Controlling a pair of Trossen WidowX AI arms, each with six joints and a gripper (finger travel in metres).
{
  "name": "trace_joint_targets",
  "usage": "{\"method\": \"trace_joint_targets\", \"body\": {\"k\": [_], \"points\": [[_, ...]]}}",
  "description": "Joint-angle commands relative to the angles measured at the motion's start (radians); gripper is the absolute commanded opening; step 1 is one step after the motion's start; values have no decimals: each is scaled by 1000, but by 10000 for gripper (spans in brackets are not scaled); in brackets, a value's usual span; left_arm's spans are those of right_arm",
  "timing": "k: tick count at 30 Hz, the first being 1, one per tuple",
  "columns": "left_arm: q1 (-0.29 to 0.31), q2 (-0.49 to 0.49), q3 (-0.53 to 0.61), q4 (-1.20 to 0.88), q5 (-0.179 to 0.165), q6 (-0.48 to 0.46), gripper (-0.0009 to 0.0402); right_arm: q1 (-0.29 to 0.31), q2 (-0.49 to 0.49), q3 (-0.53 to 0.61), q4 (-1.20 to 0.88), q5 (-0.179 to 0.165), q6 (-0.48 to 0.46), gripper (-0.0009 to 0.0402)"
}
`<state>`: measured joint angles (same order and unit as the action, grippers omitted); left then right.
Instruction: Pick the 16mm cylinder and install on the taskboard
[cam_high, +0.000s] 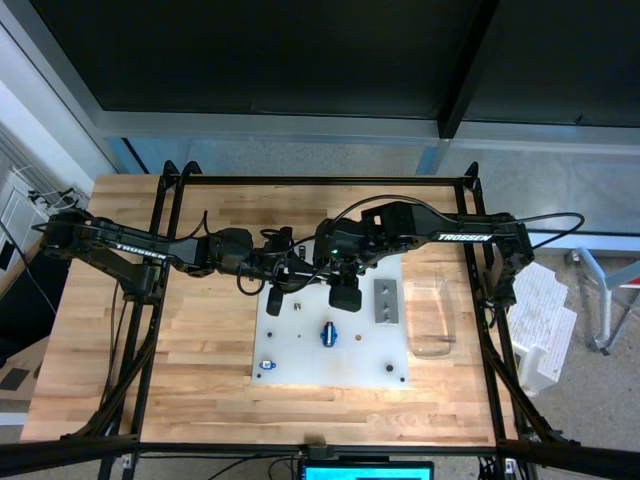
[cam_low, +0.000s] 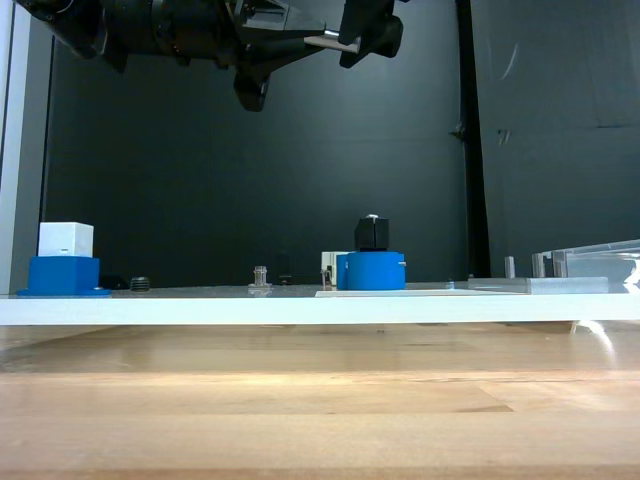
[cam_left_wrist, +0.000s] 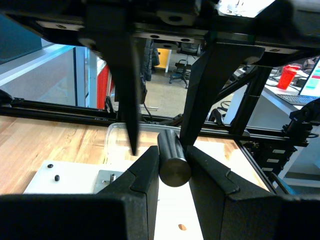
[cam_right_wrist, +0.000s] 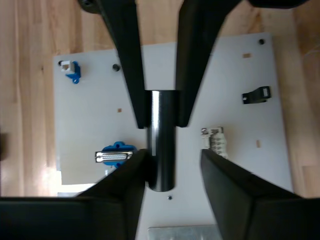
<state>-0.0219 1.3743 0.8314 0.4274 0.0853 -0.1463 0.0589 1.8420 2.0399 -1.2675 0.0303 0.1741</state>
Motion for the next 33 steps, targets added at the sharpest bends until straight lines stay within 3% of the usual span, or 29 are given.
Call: {"method": "trace_joint_targets", "body": {"k": [1, 6, 9, 20, 23, 33], "points": [[0, 0, 0, -3, -7, 3, 35, 10, -62, -46, 55, 50, 14, 205], [0, 0, 0, 2, -25, 5, 35, 16, -190, -196, 245, 67, 24, 227], [0, 0, 0, 29, -27, 5, 35, 23, -260, -305, 372, 74, 26, 226], [2, 0, 0, 147, -84, 6, 35, 32, -515, -732, 890, 110, 23, 224], [2, 0, 0, 183, -87, 5, 35, 33, -559, -818, 1012, 133, 21, 224], [2, 0, 0, 298, -113, 5, 35, 33, -600, -1015, 1409, 136, 18, 224]]}}
